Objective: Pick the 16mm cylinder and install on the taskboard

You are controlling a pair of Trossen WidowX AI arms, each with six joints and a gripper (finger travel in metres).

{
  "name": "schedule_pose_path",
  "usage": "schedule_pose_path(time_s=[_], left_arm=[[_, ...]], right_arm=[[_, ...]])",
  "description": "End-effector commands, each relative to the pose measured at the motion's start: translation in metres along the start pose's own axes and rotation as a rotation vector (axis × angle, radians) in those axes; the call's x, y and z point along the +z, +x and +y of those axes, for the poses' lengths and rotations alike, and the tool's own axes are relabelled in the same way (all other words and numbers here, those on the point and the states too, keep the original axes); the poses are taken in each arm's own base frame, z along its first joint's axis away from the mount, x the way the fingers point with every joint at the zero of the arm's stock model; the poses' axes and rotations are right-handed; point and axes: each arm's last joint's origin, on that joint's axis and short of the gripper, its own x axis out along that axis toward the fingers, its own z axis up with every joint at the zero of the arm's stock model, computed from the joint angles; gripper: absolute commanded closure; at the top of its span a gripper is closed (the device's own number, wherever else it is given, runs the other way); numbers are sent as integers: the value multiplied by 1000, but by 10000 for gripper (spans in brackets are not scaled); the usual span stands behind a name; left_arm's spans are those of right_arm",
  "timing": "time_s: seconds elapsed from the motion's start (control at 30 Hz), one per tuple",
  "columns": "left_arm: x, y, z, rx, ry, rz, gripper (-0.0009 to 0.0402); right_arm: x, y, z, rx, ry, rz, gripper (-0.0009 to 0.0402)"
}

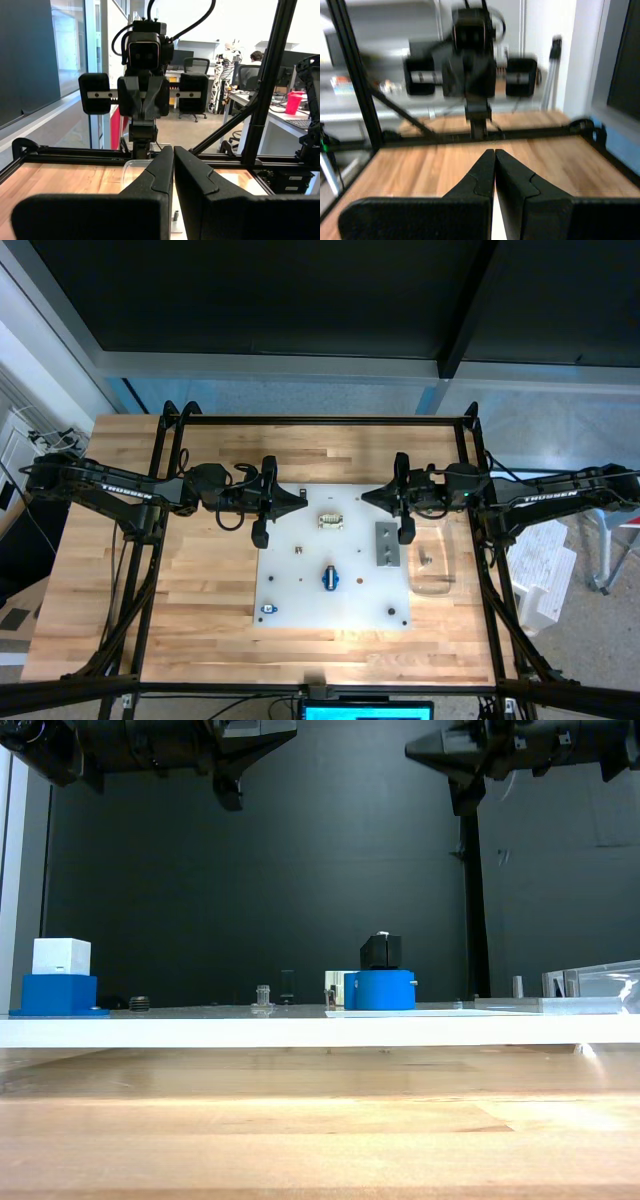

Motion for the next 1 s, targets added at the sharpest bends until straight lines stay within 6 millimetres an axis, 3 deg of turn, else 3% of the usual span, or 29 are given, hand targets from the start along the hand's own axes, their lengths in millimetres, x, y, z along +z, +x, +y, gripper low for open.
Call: schedule_pose_path(time_s=[0.03,0.3,0.53,1.0], left_arm=[[0,0,0,0,0,0,393],[0,0,0,0,0,0,393],[0,0,0,0,0,0,393],[0,0,0,0,0,0,393]], right_arm=[[4,-1,0,-19,30,118,393],[21,-15,3,-75,99,417,394],[24,-33,8,-108,155,642,393],[1,-57,23,-137,126,1039,393]])
